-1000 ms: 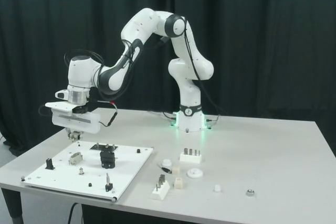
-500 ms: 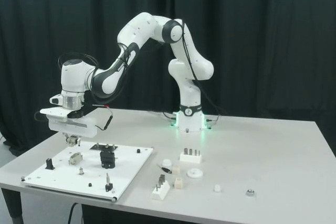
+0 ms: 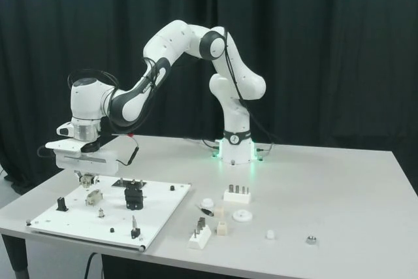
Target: Insert waterproof.
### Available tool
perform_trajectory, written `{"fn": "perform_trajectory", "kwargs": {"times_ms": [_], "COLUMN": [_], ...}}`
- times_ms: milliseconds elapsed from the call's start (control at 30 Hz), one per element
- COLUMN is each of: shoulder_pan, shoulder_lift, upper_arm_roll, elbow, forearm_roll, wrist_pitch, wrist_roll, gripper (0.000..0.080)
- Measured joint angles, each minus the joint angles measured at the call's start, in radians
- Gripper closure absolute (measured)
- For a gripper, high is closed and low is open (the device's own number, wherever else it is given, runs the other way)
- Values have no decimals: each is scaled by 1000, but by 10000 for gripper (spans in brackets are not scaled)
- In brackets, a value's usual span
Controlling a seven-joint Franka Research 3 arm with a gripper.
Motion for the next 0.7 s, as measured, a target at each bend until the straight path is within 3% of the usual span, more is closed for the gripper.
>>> {"fn": "perform_trajectory", "kwargs": {"times_ms": [467, 700], "shoulder_pan": [0, 0], "shoulder_lift": [9, 17], "upper_arm_roll": [-9, -12], "elbow": [8, 8], "forearm_roll": [59, 68], "wrist_pitch": [0, -4], "wrist_roll": [-27, -27], "gripper": [486, 486]}}
